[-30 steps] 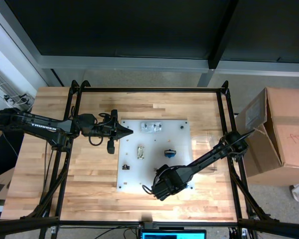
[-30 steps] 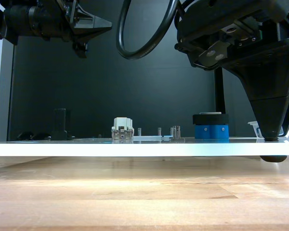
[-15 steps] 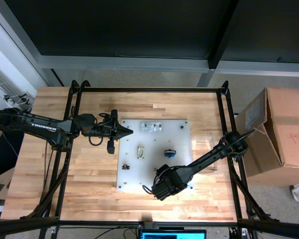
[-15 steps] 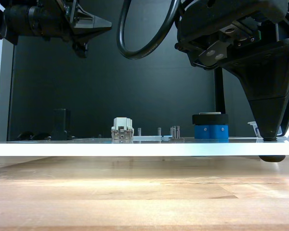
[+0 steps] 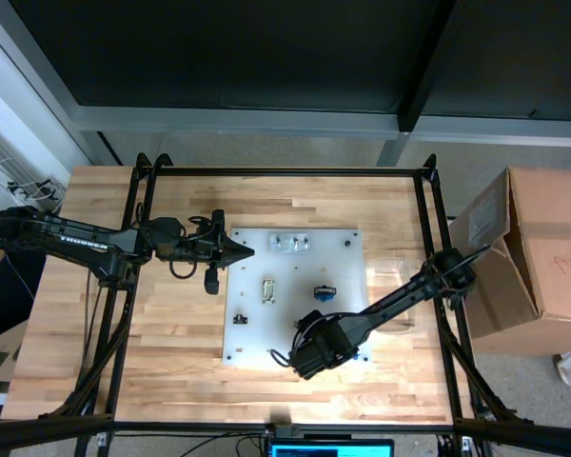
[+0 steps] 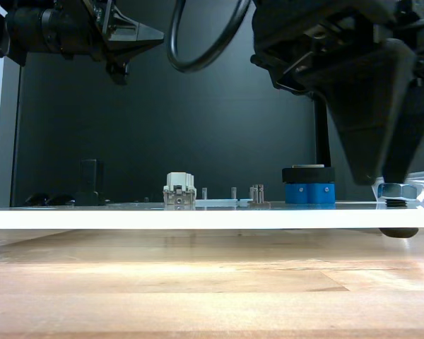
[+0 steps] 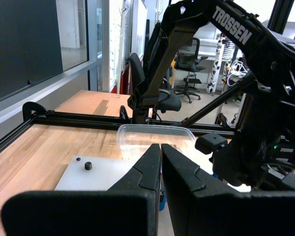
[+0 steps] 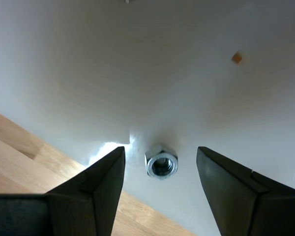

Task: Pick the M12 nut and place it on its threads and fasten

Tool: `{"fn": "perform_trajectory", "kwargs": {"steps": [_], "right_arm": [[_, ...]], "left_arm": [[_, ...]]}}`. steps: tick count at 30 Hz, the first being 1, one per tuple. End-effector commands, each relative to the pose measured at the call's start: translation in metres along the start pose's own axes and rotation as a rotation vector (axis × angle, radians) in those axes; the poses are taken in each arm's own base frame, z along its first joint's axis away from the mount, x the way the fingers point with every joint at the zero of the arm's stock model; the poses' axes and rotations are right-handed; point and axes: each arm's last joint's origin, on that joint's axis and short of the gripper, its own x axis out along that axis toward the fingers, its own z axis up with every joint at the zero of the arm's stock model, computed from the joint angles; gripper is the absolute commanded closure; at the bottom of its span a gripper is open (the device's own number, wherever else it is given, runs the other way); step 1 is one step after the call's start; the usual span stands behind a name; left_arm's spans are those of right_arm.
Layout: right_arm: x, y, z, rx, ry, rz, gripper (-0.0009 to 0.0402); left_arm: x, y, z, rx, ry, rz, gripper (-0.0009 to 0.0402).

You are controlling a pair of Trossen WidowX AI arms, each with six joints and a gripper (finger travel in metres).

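The small silver nut (image 6: pixel 397 190) sits on its stud (image 6: pixel 397 203) at the near right of the white board (image 5: pixel 257 333), with black ribs showing beneath it. In the right wrist view the nut (image 8: pixel 162 163) lies free between two spread fingers. My right gripper (image 6: pixel 381 179) hangs open just above it, touching nothing; from above its body (image 5: pixel 314 350) hides the nut. My left gripper (image 5: pixel 244 252) hovers shut and empty over the board's far left edge, high in the low view (image 6: pixel 157 32).
A clear tray (image 5: pixel 390 271) stands on the table right of the board. On the board are a blue and black part (image 5: pixel 324 293), a white connector (image 6: pixel 179 191) and small silver posts (image 6: pixel 258 192). A cardboard box (image 5: pixel 533 257) stands beyond the right frame.
The right gripper's fingers have spread and risen slightly, uncovering the nut on its stud in the low view. The left arm has not moved.
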Motion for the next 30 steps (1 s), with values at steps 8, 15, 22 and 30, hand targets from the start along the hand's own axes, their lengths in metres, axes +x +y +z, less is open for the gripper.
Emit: {"fn": "perform_trajectory", "kwargs": {"steps": [8, 15, 22, 30], "right_arm": [[-0.026, -0.009, 0.003, -0.211, -0.008, 0.033, 0.0178], [-0.042, -0.026, 0.001, -0.596, 0.047, -0.024, 0.0237], [-0.029, -0.024, 0.0, -0.784, 0.065, -0.018, 0.0401], [-0.028, -0.014, -0.001, -0.781, 0.067, 0.097, 0.039]], "left_arm": [[0.0, 0.0, 0.0, 0.0, 0.0, 0.0, 0.0393], [0.0, 0.0, 0.0, 0.0, 0.0, 0.0, 0.0393], [0.0, 0.0, 0.0, 0.0, 0.0, 0.0, 0.0393], [0.0, 0.0, 0.0, 0.0, 0.0, 0.0, 0.0393]]}}
